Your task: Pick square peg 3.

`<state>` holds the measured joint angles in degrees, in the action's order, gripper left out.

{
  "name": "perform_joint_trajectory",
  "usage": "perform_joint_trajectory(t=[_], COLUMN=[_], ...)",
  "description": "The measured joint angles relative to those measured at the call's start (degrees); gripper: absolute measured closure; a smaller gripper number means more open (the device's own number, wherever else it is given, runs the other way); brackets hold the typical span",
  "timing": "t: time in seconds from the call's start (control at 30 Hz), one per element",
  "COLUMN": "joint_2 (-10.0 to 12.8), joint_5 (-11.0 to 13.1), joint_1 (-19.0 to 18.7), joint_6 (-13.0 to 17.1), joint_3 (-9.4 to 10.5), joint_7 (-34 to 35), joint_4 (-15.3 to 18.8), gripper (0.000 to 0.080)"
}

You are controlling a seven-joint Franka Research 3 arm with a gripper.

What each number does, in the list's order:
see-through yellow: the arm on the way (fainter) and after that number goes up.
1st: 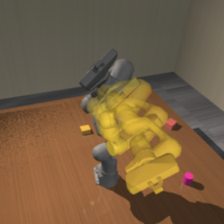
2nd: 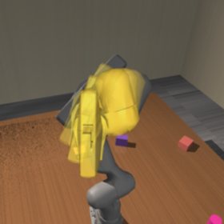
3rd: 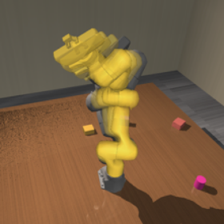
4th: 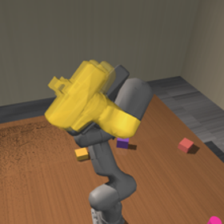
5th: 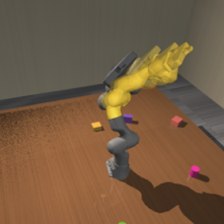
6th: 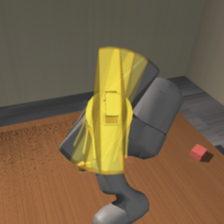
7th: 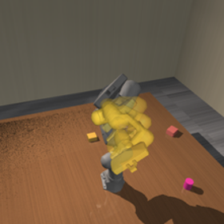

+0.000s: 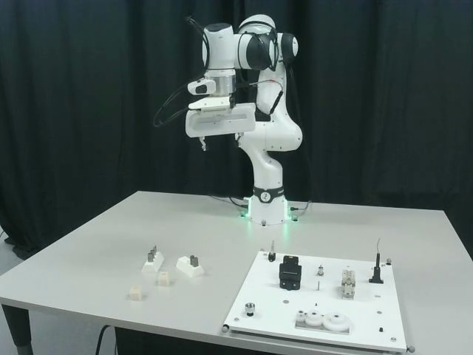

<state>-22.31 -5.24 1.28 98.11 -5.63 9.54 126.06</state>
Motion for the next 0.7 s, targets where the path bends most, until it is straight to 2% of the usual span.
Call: perform_joint_trajectory(t=[0.27,0.7], joint_2=[2.3,6.0], joint_5=[-0.4,-3.5], joint_1=[0.7,0.8], joint_6=[3.5,12.6], joint_3=[-1.29,-3.82], joint_7=[-3.9,-12.4], joint_4=[0.6,3.9], gripper=[0.0003,0.0003])
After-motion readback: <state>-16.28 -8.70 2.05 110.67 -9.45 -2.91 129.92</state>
